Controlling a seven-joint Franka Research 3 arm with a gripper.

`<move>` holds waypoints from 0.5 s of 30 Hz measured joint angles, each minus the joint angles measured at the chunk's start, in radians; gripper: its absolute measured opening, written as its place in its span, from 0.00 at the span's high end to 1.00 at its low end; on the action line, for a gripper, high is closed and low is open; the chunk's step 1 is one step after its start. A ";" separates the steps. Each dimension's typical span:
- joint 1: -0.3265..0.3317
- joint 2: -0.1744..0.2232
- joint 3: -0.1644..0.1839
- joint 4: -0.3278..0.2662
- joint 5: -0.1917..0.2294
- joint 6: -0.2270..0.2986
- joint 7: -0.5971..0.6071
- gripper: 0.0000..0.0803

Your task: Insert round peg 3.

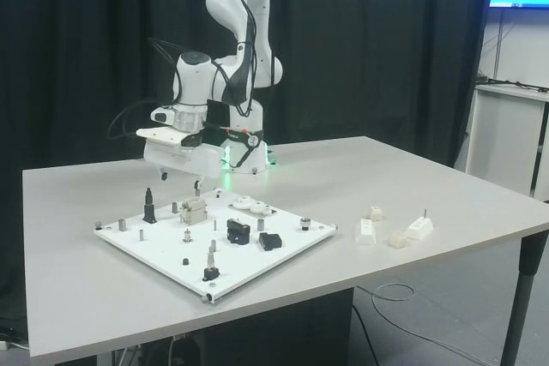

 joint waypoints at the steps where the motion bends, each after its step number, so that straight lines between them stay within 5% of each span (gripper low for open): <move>1: 0.000 0.000 0.000 0.000 0.000 0.000 -0.003 0.00; 15: -0.007 0.024 -0.004 0.001 0.000 0.011 -0.022 0.00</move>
